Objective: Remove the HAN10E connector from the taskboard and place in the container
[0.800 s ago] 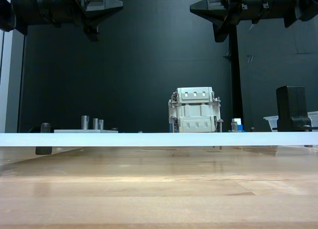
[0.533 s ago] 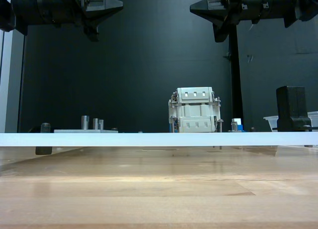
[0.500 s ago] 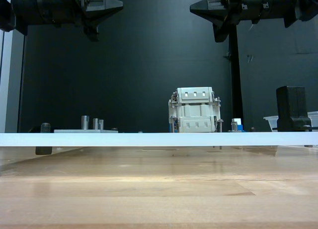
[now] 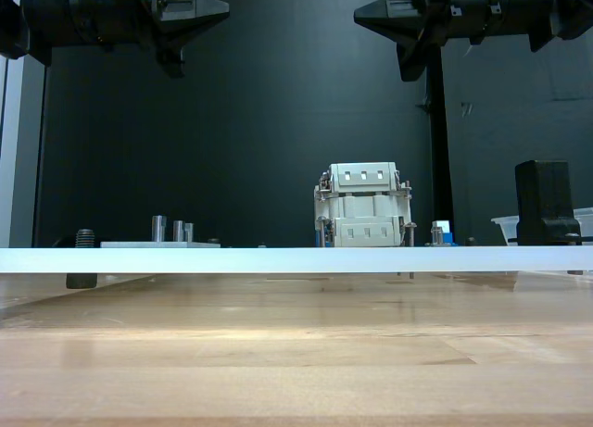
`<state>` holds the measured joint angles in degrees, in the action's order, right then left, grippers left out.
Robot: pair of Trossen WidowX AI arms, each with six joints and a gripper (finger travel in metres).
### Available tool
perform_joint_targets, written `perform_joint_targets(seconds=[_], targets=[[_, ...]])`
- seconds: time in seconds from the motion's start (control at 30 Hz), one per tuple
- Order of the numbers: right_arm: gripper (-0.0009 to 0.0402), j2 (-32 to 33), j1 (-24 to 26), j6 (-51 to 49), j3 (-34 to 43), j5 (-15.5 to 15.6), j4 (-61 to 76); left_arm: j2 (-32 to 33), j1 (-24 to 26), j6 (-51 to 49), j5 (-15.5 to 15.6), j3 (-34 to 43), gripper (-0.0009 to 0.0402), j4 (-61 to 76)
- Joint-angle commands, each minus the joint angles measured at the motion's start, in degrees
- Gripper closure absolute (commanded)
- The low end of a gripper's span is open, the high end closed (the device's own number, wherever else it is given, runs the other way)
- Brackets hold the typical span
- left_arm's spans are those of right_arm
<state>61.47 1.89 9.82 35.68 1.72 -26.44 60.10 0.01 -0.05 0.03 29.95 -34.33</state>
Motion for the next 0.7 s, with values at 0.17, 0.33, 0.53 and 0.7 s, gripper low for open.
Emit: perform_joint_targets(seconds=[0.17,0.33,0.53,0.7], targets=[[0.0393,0.0,-3.3,1.1,1.6,2.2,9.3,0.0,0.0,0.0,0.0,0.0,0.0393,0.0],[0.0393,1.2,-8.4,1.1,6.8,-1.3,22.7,0.0,0.0,0.0,0.0,0.0,0.0393,0.0],[0.0393,7.1,-14.0,3.2,16.4,-8.2,40.1,0.0,0.0,0.0,0.0,0.0,0.0393,0.0],[0.0393,15.2,-17.0,6.9,27.0,-9.9,55.0,0.0,0.0,0.0,0.0,0.0,0.0393,0.0]])
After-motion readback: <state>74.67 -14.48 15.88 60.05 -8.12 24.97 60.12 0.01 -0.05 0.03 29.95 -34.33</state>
